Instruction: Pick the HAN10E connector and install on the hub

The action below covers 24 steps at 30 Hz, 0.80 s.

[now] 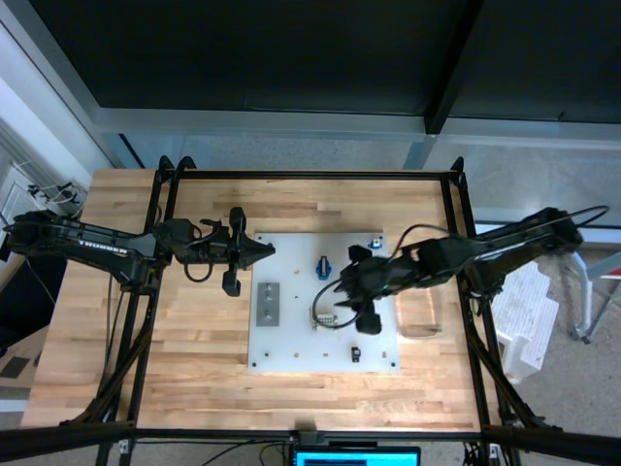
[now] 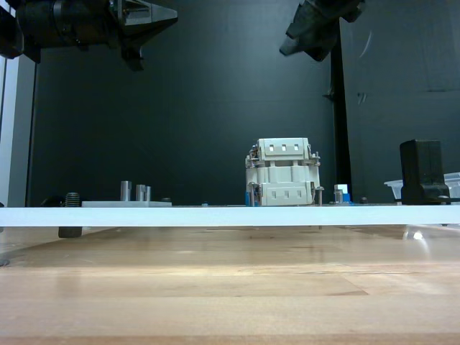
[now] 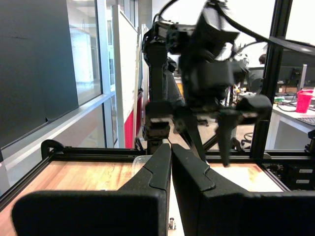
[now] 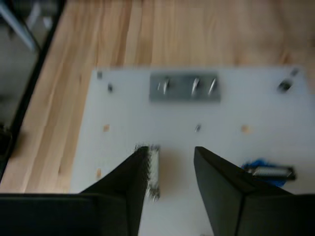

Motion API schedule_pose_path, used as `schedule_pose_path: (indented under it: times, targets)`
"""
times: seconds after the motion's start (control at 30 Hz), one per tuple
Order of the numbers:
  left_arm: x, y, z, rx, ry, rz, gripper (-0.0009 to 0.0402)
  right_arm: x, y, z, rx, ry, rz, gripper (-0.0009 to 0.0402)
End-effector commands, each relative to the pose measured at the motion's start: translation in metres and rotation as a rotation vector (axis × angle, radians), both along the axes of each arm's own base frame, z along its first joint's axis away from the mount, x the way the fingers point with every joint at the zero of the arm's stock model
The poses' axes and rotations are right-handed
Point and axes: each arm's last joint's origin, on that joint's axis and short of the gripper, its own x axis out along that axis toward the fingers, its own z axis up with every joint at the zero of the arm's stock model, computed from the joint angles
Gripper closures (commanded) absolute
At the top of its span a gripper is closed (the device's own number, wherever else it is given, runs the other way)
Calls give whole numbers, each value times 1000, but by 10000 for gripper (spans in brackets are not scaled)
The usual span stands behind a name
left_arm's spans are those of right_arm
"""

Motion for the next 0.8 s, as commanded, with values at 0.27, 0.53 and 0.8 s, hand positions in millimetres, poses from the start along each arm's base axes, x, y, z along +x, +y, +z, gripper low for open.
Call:
schedule_pose_path:
  times: [0.27,0.53,0.8]
  targets:
    - [0,0,0,0,0,0,393,-34,-37,7,-25,-331,-50,367]
    - [0,0,0,0,-1,0,393,-57,-59,4,-38,-530,-106,389]
    - [0,0,0,0,-1,0,393,-75,-70,-5,-36,-727,-152,394]
